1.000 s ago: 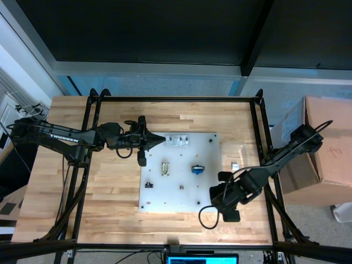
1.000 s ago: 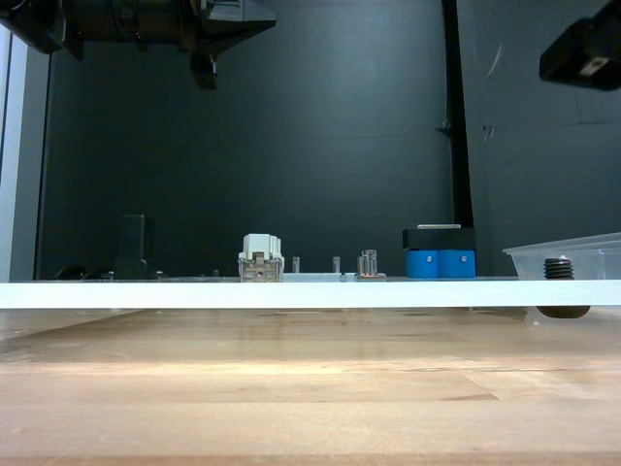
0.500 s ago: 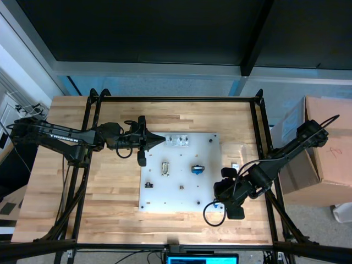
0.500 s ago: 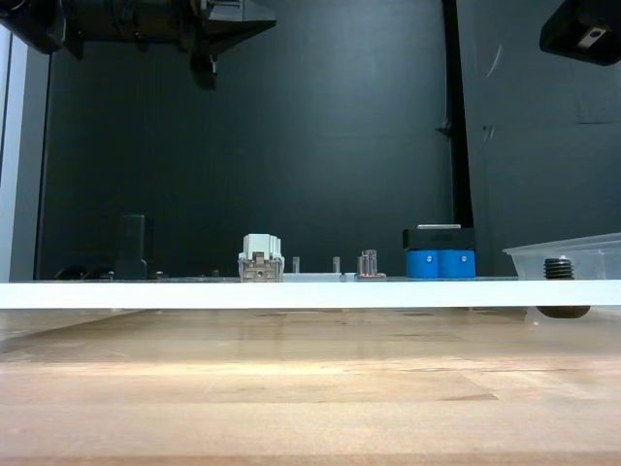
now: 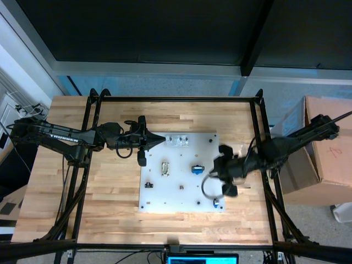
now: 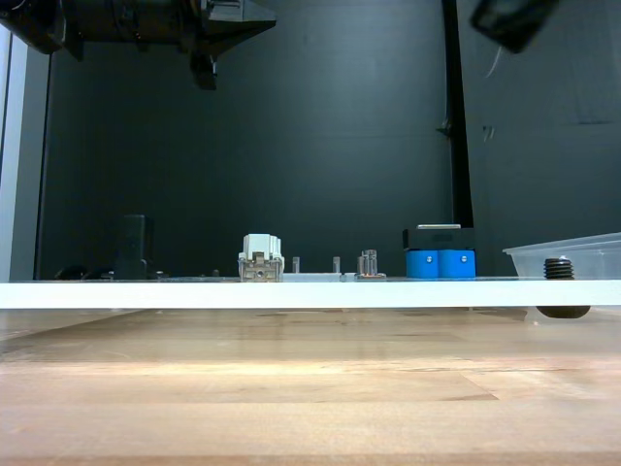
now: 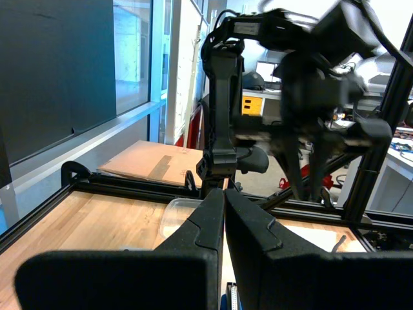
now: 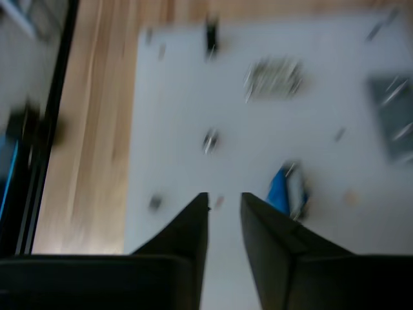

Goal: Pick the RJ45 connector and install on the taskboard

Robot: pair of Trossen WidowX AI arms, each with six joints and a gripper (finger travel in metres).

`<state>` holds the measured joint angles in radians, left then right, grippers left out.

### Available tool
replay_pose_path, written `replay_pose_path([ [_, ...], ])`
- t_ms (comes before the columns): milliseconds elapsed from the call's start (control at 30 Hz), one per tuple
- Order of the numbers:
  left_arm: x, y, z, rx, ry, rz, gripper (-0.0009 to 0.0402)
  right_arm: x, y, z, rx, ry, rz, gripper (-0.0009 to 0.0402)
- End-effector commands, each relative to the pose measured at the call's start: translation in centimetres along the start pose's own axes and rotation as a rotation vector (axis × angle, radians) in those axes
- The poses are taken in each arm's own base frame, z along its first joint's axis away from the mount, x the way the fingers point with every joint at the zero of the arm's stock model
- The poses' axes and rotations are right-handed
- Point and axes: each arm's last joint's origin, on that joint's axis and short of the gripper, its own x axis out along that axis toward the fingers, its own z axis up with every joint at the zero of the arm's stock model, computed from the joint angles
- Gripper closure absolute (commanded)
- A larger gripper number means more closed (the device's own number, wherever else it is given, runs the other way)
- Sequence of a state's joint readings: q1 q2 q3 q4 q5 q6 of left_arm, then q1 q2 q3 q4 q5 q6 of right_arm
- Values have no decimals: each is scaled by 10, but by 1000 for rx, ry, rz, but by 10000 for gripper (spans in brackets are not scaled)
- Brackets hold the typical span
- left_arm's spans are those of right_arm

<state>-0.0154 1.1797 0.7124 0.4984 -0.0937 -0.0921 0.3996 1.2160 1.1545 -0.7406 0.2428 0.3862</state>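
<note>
RJ45 connector [image 5: 218, 204]: taken to be the small blue-and-white piece at the near right corner of the taskboard [image 5: 165, 201]. Hidden under the right gripper [image 8: 224, 196] a second ago, showing at its tips half a second ago, now left bare on the board. Since then, right gripper gone toward the far side and a little left, to hang above the board's right edge; in the low view, slid left along the top. No shift in the left gripper [image 7: 224, 194]: high over the board's far left corner, pointing right, fingers pressed together on nothing.

Pale wooden table [image 5: 110, 187] inside a black frame [image 5: 88, 154], white board at the middle. On the board, a whitish connector block [image 5: 165, 168], a blue mount [image 5: 197, 169] with a black top, and clear pieces [image 5: 177, 141] by the far edge. Off the board's right side, a clear tray [image 6: 572, 254] with a black ribbed piece [image 6: 558, 268] in it. Dark wall [image 6: 340, 146] behind, cardboard box [image 5: 324, 148] at the right, lit screen [image 5: 202, 258] at the near edge.

Connector lying on the board, in neither gripper; fully seated or loose, cannot tell. On the near side of the right gripper and apart from it, not between the fingers, these standing a narrow gap apart with nothing held. Well apart from the left gripper.
</note>
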Motion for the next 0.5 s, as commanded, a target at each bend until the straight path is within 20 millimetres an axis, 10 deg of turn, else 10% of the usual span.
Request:
replay_pose_path([
  [33, 0, 0, 0, 0, 0, 0, 393, -3, -22, 7, 10, -147, -10, 398],
  [500, 0, 0, 0, 0, -1, 0, 393, -16, -88, 7, -41, -653, 3, 393],
])
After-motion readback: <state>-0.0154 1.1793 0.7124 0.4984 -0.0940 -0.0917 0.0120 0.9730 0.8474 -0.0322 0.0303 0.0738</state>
